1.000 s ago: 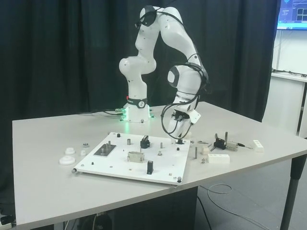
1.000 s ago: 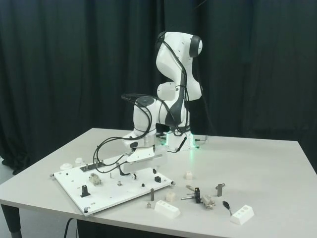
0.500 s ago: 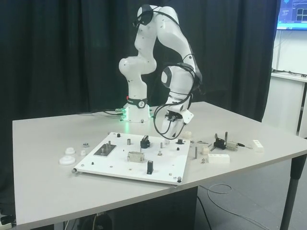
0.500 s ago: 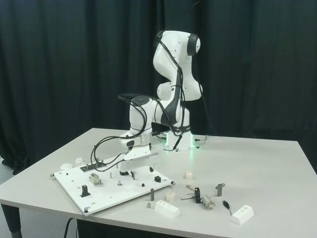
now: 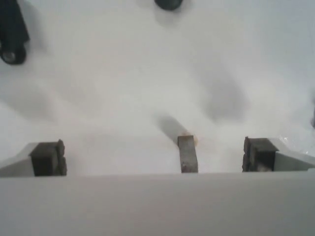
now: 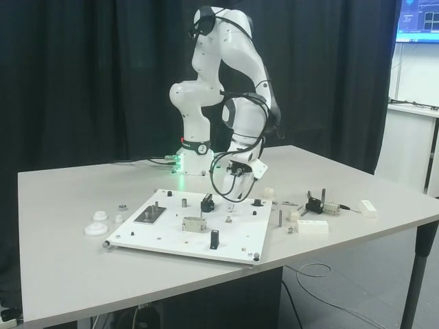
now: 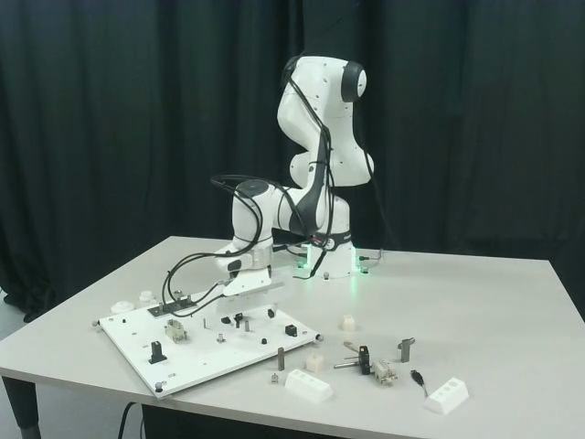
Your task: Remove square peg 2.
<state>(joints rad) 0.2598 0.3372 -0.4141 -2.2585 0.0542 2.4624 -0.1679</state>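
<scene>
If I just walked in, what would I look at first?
Probably the big white arm, bending down from its base at the back of the grey table. Its pincer hangs open just over the white board near the table's front, with a small grey peg standing between its black fingertips. Little loose parts lie scattered beside the board.

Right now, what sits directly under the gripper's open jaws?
The gripper hangs open over the white board. A small dark square peg stands upright between the jaws, nearer one finger. Its base and socket are hidden by the gripper body.
</scene>
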